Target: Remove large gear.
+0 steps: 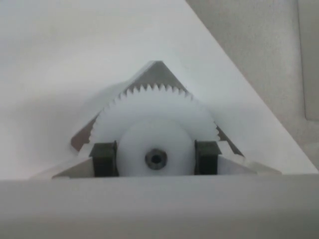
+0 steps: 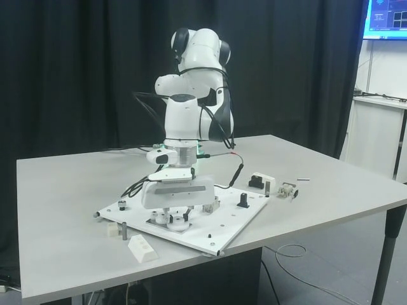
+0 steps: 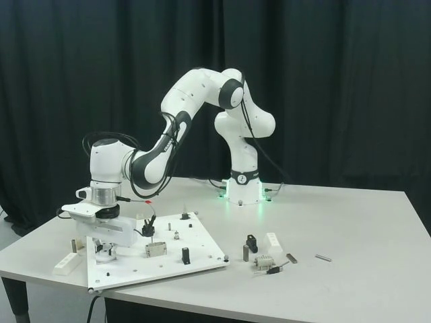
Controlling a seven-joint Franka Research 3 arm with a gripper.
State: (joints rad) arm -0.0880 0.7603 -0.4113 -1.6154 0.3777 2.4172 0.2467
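Observation:
The large gear (image 1: 154, 114) is white, with fine teeth and a raised round hub around a dark centre hole. My gripper (image 1: 155, 158) is shut on that hub, one black finger (image 1: 104, 158) pressed against each side. In the first room view the gripper (image 2: 173, 216) points straight down over the front left part of the white assembly board (image 2: 235, 216). The second room view shows the gripper (image 3: 104, 247) low over the board's (image 3: 195, 252) left end. The wide white hand body hides the gear in both room views, so I cannot tell whether it is off its peg.
A white block (image 2: 142, 248) lies on the table just off the board's front corner. A black bracket (image 2: 243, 200) and small pegs stand on the board. Loose parts (image 2: 287, 189) and a white holder (image 2: 261, 181) lie to the right, with a small pin (image 3: 324, 257) further out.

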